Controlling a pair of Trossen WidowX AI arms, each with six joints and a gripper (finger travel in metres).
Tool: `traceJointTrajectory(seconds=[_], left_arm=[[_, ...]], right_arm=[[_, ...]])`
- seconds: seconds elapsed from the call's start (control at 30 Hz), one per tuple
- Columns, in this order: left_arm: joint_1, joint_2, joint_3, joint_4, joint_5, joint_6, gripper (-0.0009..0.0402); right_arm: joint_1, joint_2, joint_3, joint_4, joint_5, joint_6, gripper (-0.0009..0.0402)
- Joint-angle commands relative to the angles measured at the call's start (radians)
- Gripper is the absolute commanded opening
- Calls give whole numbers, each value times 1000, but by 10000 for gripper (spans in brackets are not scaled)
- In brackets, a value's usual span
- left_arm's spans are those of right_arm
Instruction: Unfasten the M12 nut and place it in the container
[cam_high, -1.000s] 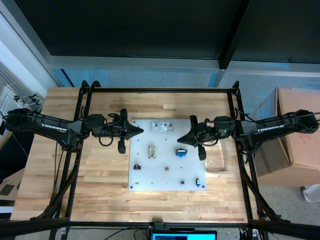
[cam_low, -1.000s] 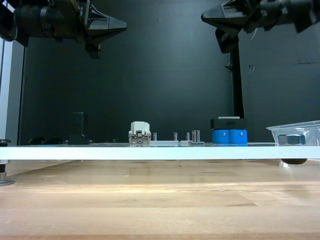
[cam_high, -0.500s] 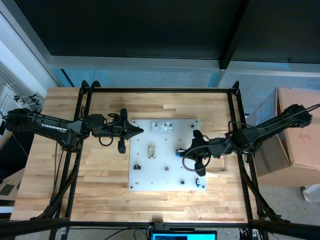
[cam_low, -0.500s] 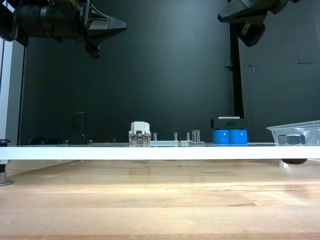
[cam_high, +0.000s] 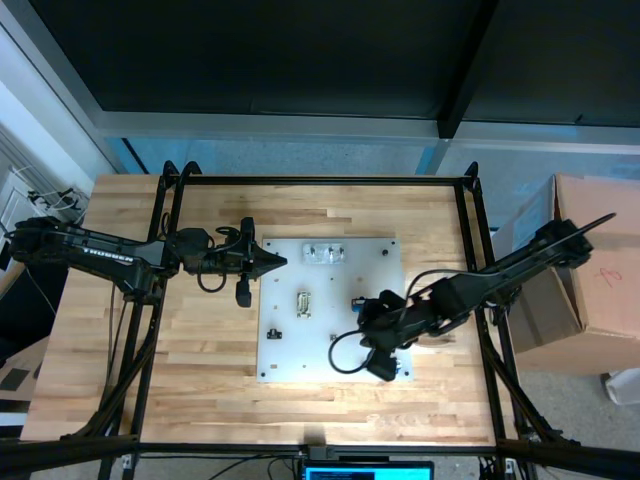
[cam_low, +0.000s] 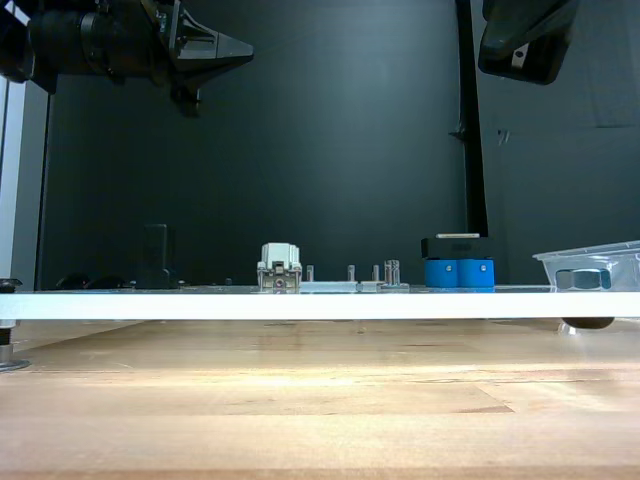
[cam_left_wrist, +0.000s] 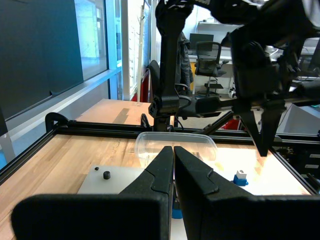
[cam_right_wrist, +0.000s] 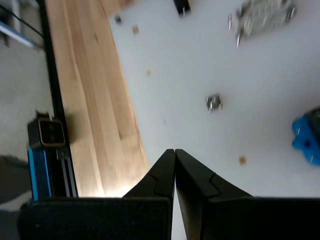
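The left gripper (cam_left_wrist: 173, 148), fingers (cam_left_wrist: 161, 167) pressed together, is parked high at the board's (cam_high: 300, 350) left edge, while the right gripper (cam_right_wrist: 174, 150), likewise closed, is aimed down over the near right, toward the nut (cam_low: 583, 279) seen before the container (cam_low: 604, 254); whether it sits on its stud cannot be told.

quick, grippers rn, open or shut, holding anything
left gripper: shut, empty, high over the board's far left edge.
right gripper: shut, empty, pointing down over the board's near right part.
silver nut: in neither gripper.
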Motion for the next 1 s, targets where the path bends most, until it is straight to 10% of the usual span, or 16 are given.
traceJointTrajectory(seconds=[0.03, 0.53, 1.0], left_arm=[[0, 0, 0, 0, 0, 0, 0], [0, 0, 0, 0, 0, 0, 0], [0, 0, 0, 0, 0, 0, 0]], right_arm=[[7, 81, 104, -135, -40, 13, 0], [16, 243, 328, -465, -79, 122, 16], [15, 393, 327, -417, -113, 183, 213]])
